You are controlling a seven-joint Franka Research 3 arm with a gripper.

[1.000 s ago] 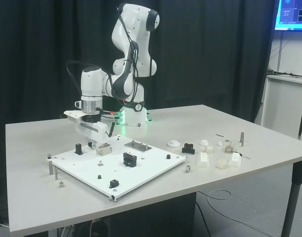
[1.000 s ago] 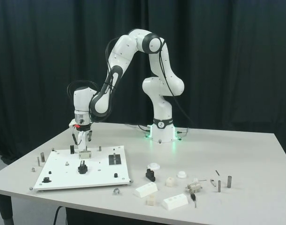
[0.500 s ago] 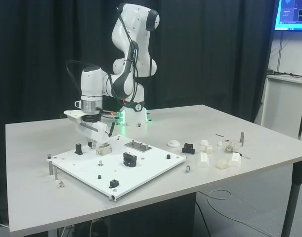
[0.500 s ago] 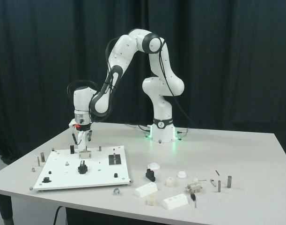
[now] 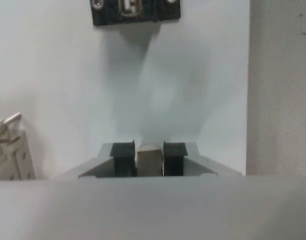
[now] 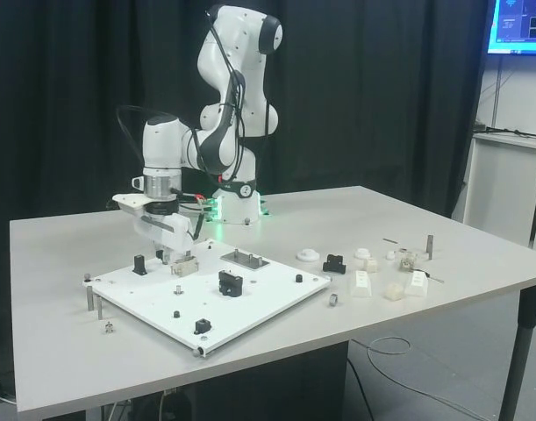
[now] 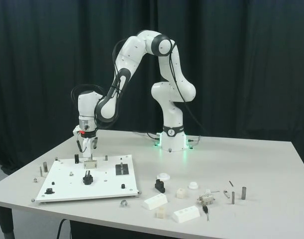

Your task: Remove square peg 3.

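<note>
Gripping square peg 3 (image 5: 149, 159) between closed fingers (image 5: 123, 158), above white board (image 6: 250, 294).

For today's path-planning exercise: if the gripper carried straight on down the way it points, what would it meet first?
Most likely the grey holder block on the white board, directly below the gripper, which is shut on the square peg. Whether the peg has cleared the block is unclear.

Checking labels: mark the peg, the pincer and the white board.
peg (image 5: 149, 159), wrist view, its top face between the black pads.
pincer (image 6: 166, 255), first room view, between fingertips.
white board (image 6: 268, 294), first room view, bare surface.
</note>
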